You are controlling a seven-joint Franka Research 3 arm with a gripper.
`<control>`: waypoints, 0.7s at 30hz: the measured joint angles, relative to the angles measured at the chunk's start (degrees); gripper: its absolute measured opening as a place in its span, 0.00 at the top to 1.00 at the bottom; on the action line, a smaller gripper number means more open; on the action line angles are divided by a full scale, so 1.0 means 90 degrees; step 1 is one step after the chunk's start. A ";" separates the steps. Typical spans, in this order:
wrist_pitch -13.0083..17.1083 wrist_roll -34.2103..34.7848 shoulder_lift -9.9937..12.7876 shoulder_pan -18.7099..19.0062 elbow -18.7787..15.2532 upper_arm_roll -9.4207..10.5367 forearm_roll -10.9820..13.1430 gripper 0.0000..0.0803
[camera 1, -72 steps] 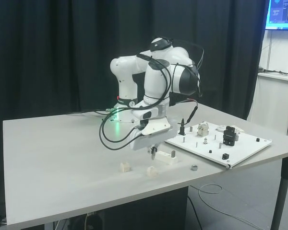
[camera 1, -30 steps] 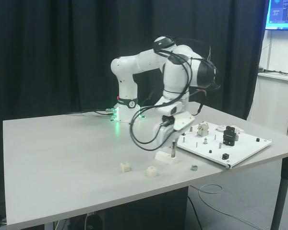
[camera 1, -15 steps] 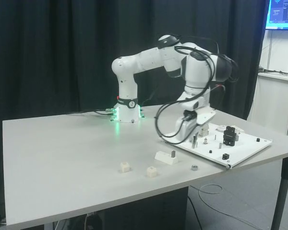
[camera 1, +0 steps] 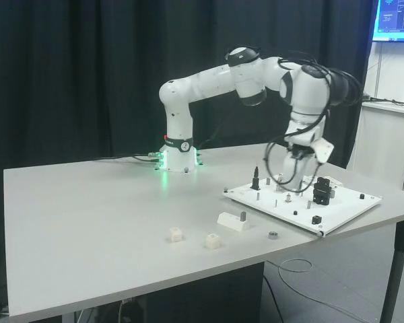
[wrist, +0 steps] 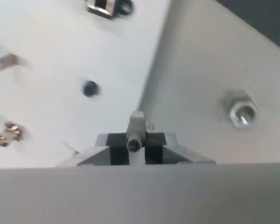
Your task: Insert Ethernet.
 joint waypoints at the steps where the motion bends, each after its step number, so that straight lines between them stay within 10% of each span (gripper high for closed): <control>1: 0.0008 -0.0033 -0.0009 0.0058 0.0000 -0.0018 0.0000 0.92; 21: 0.0303 -0.2251 -0.0006 0.0722 -0.0007 -0.0186 -0.0153 0.92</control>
